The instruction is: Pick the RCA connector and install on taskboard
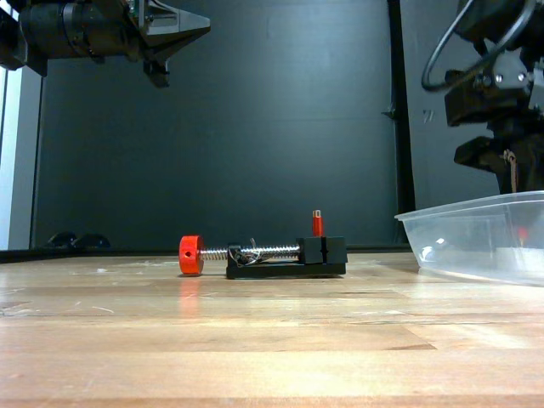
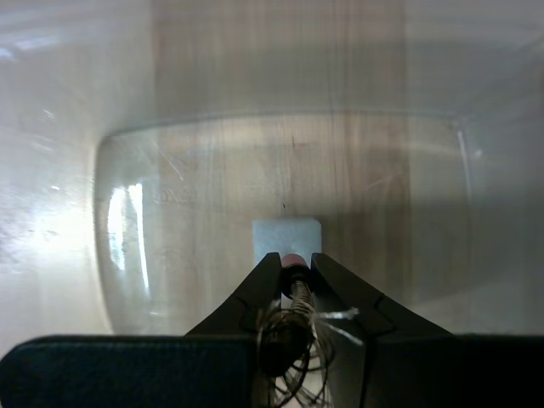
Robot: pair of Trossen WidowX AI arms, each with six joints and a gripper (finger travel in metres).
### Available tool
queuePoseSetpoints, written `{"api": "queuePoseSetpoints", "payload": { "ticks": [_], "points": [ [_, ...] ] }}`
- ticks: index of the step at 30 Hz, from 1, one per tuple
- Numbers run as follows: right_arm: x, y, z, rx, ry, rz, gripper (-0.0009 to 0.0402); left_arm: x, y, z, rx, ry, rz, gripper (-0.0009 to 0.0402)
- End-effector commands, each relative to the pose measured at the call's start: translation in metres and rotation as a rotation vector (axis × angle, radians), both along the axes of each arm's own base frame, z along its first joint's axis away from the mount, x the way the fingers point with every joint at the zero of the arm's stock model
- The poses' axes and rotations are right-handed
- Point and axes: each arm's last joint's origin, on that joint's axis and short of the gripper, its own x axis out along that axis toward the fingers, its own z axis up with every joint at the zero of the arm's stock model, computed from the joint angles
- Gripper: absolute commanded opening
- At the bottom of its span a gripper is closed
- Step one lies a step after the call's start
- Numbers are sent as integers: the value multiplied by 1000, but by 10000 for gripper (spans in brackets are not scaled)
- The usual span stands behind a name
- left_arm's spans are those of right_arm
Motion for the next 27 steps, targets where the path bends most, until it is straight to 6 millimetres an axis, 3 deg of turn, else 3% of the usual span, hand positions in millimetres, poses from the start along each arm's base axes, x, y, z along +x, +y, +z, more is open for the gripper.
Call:
{"api": "queuePoseSetpoints", "payload": {
  "ticks": [1, 10, 17, 27],
  "points": [
    [0, 0, 10, 6, -13, 0, 0, 0, 0, 0, 0, 0, 0, 0],
    [3, 1, 45, 27, -42, 2, 0, 0, 0, 0, 0, 0, 0, 0],
    [18, -3, 72, 47, -103, -36, 0, 0, 0, 0, 0, 0, 0, 0],
    [49, -12, 79, 25, -102, -66, 0, 0, 0, 0, 0, 0, 0, 0]
  ]
}}
